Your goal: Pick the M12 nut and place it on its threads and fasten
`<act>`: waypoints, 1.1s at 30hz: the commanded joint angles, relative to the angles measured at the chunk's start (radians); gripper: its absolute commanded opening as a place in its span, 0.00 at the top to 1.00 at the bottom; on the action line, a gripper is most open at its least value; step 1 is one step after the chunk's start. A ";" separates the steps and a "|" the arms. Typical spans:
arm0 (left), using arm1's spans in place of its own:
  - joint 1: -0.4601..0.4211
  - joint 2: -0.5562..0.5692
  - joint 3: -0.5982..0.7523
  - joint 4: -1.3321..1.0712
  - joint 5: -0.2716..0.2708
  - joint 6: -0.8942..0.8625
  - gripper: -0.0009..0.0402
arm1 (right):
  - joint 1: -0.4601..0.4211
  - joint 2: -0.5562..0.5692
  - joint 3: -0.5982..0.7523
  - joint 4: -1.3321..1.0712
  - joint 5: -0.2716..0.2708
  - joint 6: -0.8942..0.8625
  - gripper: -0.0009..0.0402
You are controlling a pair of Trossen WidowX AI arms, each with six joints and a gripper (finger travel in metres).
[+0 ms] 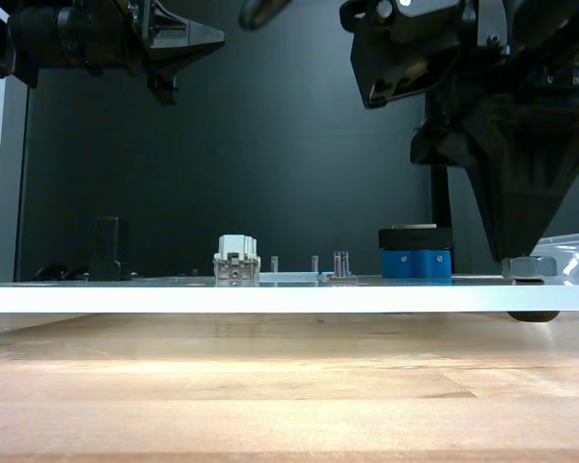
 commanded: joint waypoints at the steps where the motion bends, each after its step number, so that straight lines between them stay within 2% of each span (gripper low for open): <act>1: 0.000 0.000 0.000 0.000 0.000 0.000 0.98 | 0.000 0.003 0.000 0.003 -0.041 0.000 0.98; 5: 0.000 0.000 0.000 0.000 0.000 0.000 0.98 | 0.000 0.000 0.001 -0.017 -0.249 -0.007 0.98; 6: 0.000 0.000 0.000 0.000 0.000 0.000 0.98 | 0.000 0.000 0.001 -0.027 -0.288 -0.006 0.98; 8: 0.000 0.000 0.000 0.000 0.000 0.000 0.98 | 0.000 0.000 0.001 -0.045 -0.320 0.001 0.98; 11: 0.000 0.000 0.000 0.001 0.000 0.000 0.98 | 0.000 -0.003 0.001 -0.048 -0.304 0.001 0.98; 15: 0.000 0.000 0.000 0.000 0.000 0.000 0.98 | 0.000 -0.005 0.001 -0.048 -0.204 0.010 0.98; 23: 0.000 0.001 0.000 0.000 0.000 0.000 0.98 | 0.000 -0.005 0.001 -0.025 -0.070 0.013 0.98; 26: 0.000 0.000 0.000 0.002 0.000 0.000 0.98 | 0.000 -0.005 0.000 -0.014 -0.045 0.013 0.98; 30: 0.000 0.001 0.000 0.000 0.000 0.000 0.98 | 0.000 -0.002 0.000 -0.002 -0.048 0.012 0.98; 33: 0.000 0.001 0.000 0.000 0.000 0.000 0.98 | 0.000 -0.002 0.000 0.000 -0.101 0.008 0.98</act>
